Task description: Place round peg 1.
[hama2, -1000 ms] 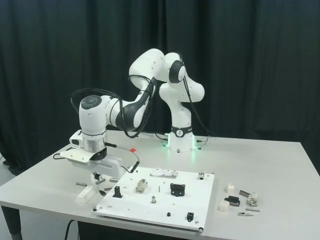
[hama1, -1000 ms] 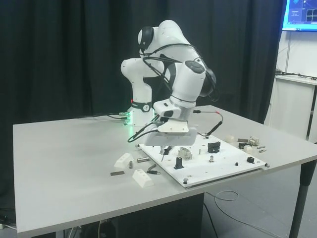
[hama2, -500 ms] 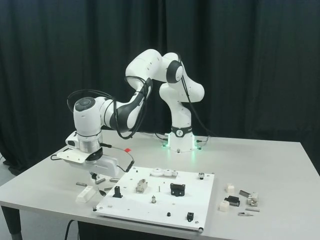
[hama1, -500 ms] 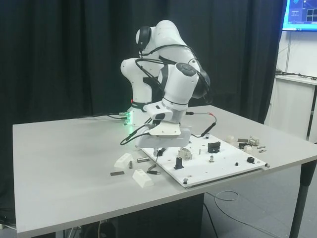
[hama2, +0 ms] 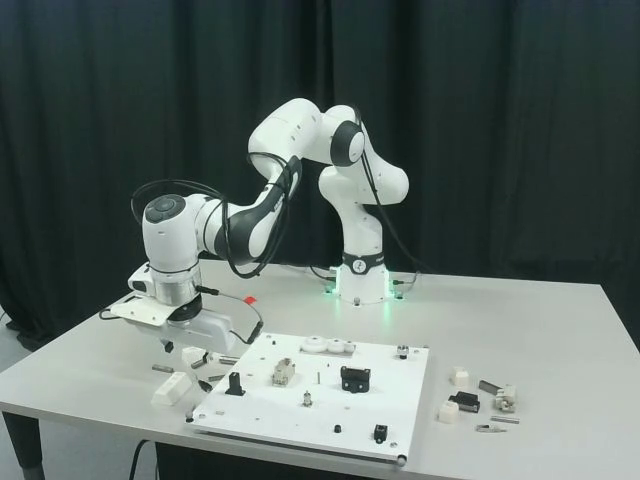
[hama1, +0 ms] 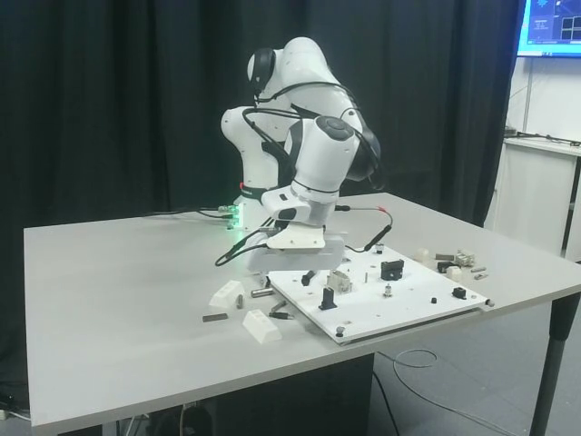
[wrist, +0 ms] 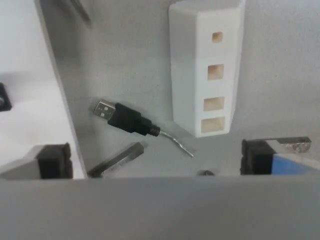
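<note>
My pincer hung low over the grey table, its two fingertips spread wide and pinching nothing. Down between them lay a short grey peg flat on the table, nearer one fingertip than the other and touching neither. I took it for the round peg of the task, though I could not tell for sure. A tiny dark bit sat close by, too small for me to make out.

Just past the peg lay a black USB plug with a bare stub of wire at its tail. Beside that lay a white block with four square holes in a row on its upper face. To the other side ran the edge of the white board, with the peg and the plug just off it on the bare table.

From the room views, my hand stood by the board's corner, above the small parts there. Farther along, the board carried several black and grey fixtures. More loose parts lay beyond its far side. Behind was my base with its green light, then the black curtain.
</note>
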### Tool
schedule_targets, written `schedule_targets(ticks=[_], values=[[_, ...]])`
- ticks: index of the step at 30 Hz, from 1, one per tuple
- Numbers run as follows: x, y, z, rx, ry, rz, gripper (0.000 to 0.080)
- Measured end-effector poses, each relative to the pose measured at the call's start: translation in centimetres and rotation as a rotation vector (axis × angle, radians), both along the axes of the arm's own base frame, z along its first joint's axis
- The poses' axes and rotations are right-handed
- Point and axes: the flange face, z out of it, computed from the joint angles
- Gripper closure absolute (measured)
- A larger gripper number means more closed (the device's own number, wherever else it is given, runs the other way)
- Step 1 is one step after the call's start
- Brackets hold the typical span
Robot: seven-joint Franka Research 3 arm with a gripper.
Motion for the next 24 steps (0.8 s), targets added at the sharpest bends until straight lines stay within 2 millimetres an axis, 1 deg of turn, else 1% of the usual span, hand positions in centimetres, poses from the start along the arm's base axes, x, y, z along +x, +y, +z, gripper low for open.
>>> schedule_targets(ticks=[6,7,24], values=[[-0.03,-0.11,0.02,0.003,-0.002,-0.005,0.0159],[-0.04,-0.12,0.02,0.004,-0.002,-0.006,0.0011],[-0.13,-0.43,0.0,0.012,-0.008,-0.02,0.0003]])
